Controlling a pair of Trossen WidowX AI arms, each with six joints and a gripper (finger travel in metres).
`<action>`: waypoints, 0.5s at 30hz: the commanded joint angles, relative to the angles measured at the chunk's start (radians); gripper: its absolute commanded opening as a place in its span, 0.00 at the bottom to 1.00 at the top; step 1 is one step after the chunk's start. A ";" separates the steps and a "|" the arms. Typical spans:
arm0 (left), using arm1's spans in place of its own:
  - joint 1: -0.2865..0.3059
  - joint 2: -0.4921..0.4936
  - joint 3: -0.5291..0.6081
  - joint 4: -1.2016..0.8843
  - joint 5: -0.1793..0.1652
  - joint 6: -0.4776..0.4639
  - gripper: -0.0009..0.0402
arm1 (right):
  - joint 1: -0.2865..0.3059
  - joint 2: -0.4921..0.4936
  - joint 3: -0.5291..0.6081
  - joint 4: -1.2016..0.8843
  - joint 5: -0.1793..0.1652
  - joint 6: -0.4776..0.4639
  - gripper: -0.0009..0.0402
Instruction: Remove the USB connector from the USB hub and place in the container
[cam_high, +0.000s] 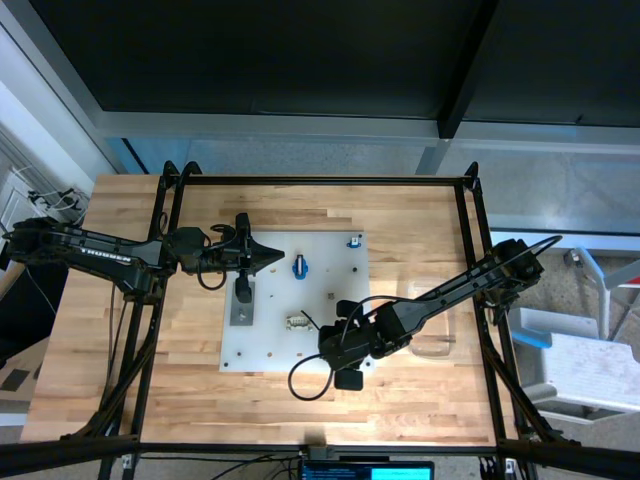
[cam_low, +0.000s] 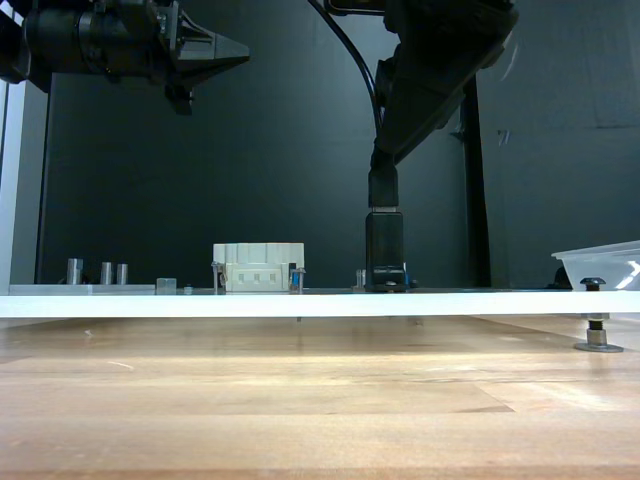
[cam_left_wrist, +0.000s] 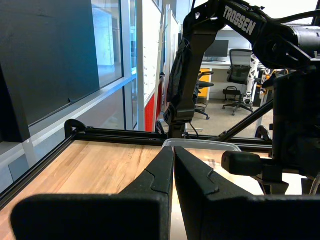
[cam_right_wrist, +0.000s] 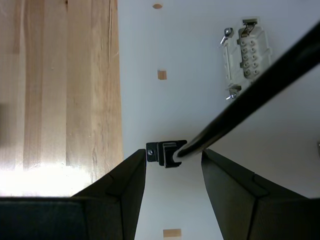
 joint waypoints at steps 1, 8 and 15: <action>0.000 0.000 0.000 0.000 0.000 0.000 0.02 | 0.000 -0.001 -0.003 0.000 0.002 0.002 0.39; 0.000 0.000 0.000 0.000 0.000 0.000 0.02 | 0.000 -0.001 -0.014 0.020 0.003 0.001 0.39; 0.000 0.000 0.000 0.000 0.000 0.000 0.02 | 0.000 -0.001 -0.020 0.028 0.011 0.002 0.38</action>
